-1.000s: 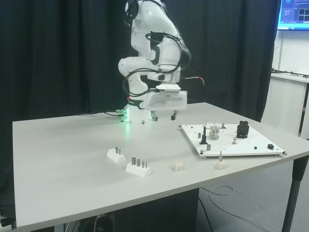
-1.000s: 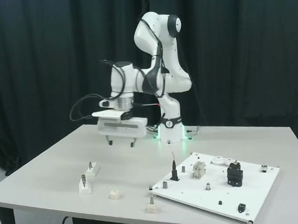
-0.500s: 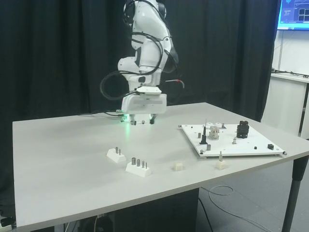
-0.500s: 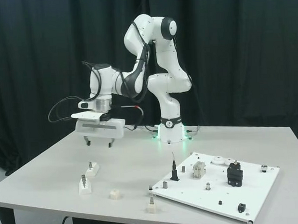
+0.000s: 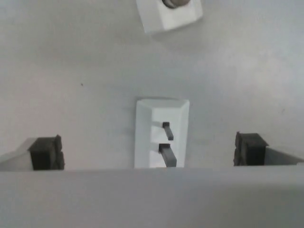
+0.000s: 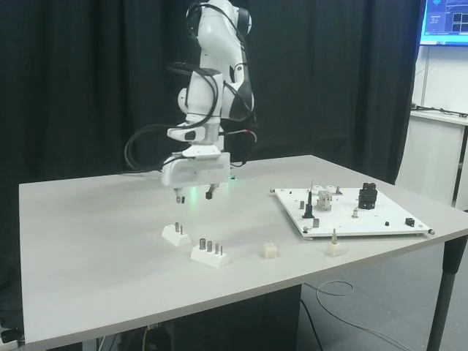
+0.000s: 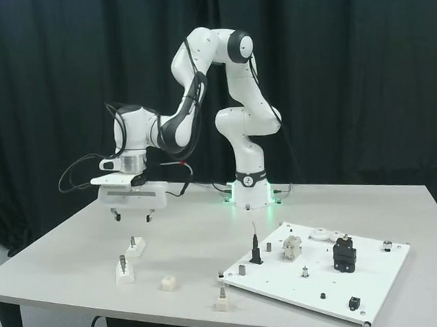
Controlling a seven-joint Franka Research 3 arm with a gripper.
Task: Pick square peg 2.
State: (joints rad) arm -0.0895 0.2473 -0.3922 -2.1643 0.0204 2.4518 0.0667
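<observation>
Hovering open pincer (image 5: pixel 147 151) above peg holder (image 5: pixel 162 134)

Four white blocks (image 6: pixel 175 234), one board (image 6: pixel 351 212).

My grey table (image 6: pixel 88 219) carries two white peg holders (image 6: pixel 176 234) (image 6: pixel 210 255). Two small blocks (image 6: pixel 270 251) (image 6: pixel 335 248) sit nearby. A white board (image 6: pixel 380 219) lies alongside.

Even overhead room light, soft shadows under the blocks; green glow at arm base (image 7: pixel 239 199); wrist view foreground blurred
</observation>
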